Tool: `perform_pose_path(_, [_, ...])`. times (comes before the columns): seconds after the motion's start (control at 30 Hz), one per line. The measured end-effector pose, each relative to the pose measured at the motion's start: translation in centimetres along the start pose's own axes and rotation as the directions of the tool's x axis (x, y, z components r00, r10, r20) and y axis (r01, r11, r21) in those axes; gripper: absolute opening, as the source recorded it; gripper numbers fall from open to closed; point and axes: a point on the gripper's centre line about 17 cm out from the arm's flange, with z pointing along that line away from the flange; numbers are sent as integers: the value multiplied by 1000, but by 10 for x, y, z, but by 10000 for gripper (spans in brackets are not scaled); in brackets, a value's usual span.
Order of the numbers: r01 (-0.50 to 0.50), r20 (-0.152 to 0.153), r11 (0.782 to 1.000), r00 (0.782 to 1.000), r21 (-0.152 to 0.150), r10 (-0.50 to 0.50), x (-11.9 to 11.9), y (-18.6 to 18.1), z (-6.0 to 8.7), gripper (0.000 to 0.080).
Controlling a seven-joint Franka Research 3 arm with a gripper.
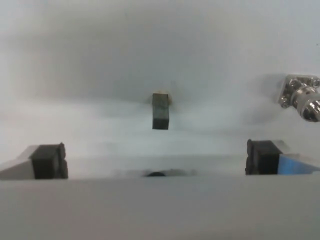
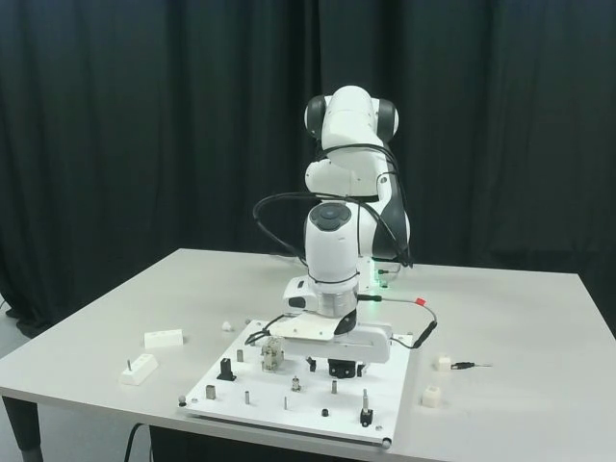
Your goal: Pick square peg 1.
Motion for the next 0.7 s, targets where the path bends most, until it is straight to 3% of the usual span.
perform_pose_path(0.7, [-9,-3,1000,1000,-1,9,1,2,-2,800])
